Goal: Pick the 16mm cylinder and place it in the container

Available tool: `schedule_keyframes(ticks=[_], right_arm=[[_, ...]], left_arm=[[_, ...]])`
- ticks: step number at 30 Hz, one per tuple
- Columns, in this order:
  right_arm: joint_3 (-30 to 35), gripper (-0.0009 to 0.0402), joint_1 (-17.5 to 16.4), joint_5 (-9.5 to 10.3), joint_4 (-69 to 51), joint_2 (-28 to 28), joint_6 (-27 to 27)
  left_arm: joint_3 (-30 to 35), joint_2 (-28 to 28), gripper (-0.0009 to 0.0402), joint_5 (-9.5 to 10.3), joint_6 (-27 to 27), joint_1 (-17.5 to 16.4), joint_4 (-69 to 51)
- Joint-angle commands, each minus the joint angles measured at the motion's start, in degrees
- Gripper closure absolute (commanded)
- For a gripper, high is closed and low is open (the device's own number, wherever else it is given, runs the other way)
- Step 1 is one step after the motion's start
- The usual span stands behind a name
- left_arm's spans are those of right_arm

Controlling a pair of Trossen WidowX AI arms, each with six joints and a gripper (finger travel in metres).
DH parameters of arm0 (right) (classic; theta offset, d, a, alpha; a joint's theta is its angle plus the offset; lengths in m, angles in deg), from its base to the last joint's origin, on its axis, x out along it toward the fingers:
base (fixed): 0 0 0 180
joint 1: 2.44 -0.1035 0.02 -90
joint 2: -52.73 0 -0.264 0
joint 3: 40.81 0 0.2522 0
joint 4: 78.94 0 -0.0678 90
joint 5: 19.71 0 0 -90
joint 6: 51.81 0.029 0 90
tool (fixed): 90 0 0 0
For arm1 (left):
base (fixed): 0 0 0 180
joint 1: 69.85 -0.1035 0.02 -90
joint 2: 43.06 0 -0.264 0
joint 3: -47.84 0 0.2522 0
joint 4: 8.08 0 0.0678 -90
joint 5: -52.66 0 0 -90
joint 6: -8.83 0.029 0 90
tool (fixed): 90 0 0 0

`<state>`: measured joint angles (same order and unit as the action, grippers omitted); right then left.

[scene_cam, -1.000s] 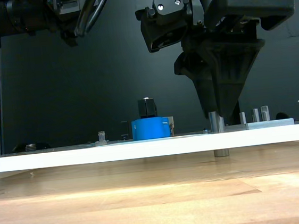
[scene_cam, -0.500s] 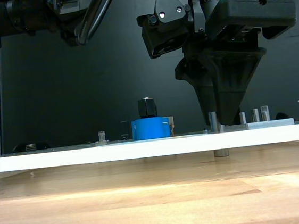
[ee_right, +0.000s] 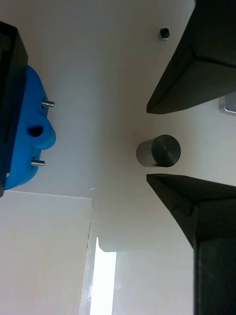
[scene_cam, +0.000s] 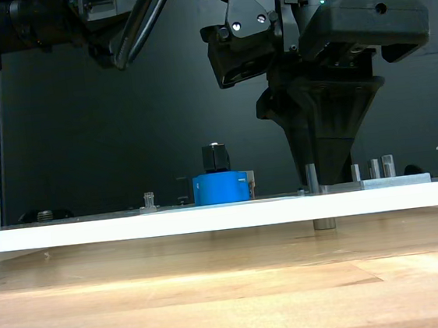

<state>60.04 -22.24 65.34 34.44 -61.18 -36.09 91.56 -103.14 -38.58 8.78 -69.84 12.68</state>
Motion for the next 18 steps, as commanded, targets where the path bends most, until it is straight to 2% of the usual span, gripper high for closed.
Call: schedule_keyframes(ticks=[1,18], right_arm=[[0.04,0.0255,0.04,0.00,0.02,0.00,-0.15],[0.04,0.0352,0.04,0.04,0.00,0.00,-0.11]], left_arm=[[0.00,-0.02,0.0393,0.00,0.02,0.00,-0.02],[0.00,-0.02,0.0393,0.00,0.02,0.00,0.00]])
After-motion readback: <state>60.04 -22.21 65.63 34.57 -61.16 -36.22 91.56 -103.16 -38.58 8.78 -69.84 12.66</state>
